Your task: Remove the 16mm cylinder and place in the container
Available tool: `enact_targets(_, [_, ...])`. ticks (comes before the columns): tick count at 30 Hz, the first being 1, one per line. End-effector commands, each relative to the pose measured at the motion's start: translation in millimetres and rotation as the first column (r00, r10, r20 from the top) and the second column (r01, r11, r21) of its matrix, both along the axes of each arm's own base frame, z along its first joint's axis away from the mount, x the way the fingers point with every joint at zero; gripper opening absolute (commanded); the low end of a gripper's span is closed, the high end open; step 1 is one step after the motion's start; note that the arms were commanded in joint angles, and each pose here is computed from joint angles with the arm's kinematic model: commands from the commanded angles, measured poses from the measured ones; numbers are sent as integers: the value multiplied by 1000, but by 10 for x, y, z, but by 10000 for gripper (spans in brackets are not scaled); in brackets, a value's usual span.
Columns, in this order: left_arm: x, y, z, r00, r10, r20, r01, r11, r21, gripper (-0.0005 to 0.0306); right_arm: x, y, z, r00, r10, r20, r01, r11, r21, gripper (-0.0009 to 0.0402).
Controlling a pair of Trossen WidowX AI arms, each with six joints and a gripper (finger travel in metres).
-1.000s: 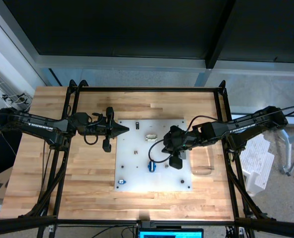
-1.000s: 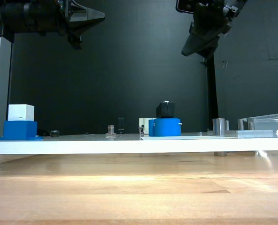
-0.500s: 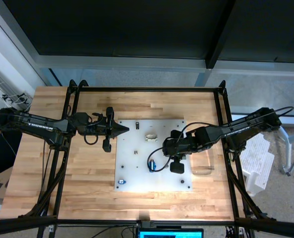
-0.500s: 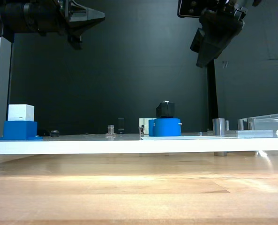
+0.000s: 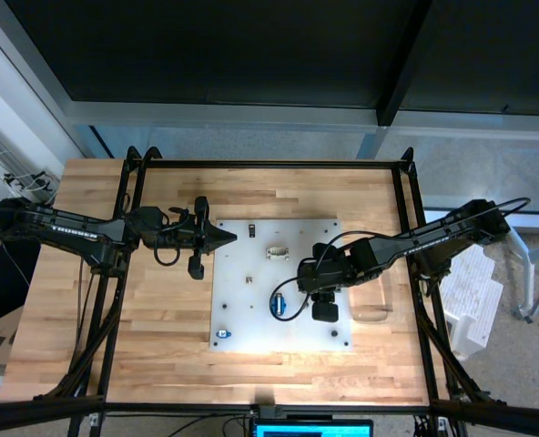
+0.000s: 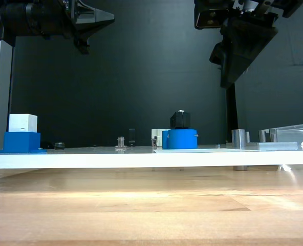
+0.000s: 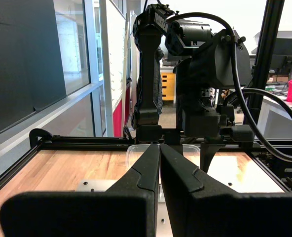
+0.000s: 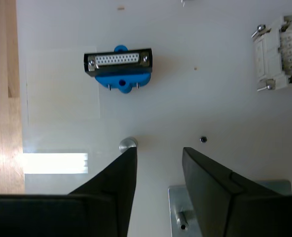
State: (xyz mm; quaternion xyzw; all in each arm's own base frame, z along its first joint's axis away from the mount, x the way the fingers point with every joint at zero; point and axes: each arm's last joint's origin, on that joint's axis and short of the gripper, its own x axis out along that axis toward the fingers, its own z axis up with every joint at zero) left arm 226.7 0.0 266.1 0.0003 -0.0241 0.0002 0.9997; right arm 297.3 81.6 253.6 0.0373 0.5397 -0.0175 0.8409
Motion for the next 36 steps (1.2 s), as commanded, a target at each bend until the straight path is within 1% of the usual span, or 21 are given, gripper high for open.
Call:
enact_targets(1, [0, 0, 0, 1000, 0, 0, 0, 1000, 0, 0, -11, 25, -3, 1000, 11, -2, -11, 1000, -2, 153])
enact_targets(5, [0, 1, 0, 1000, 0, 0, 0, 1000, 0, 0, -29, 95, -11, 999, 41, -5, -41, 999, -8, 166])
enact_targets(11, [0, 0, 0, 1000, 0, 0, 0, 1000, 0, 0, -8, 206, -107, 996, 73, -42, -74, 997, -17, 176])
enact_targets(18, [0, 0, 0, 1000, 0, 0, 0, 1000, 0, 0, 36, 299, -207, 993, 94, -69, -96, 995, -24, 192])
enact_targets(20, [0, 1, 0, 1000, 0, 0, 0, 1000, 0, 0, 30, 324, -210, 993, 98, -68, -100, 995, -22, 195])
enact_targets(24, [0, 1, 0, 1000, 0, 0, 0, 1000, 0, 0, 49, 354, -243, 992, 105, -69, -107, 994, -23, 197])
enact_targets(31, [0, 0, 0, 1000, 0, 0, 0, 1000, 0, 0, 98, 447, -400, 987, 123, -101, -126, 991, -31, 197])
enact_targets(34, [0, 0, 0, 1000, 0, 0, 0, 1000, 0, 0, 112, 474, -440, 986, 126, -105, -130, 991, -31, 197])
enact_targets(36, [0, 1, 0, 1000, 0, 0, 0, 1000, 0, 0, 113, 483, -440, 987, 129, -101, -132, 991, -30, 197])
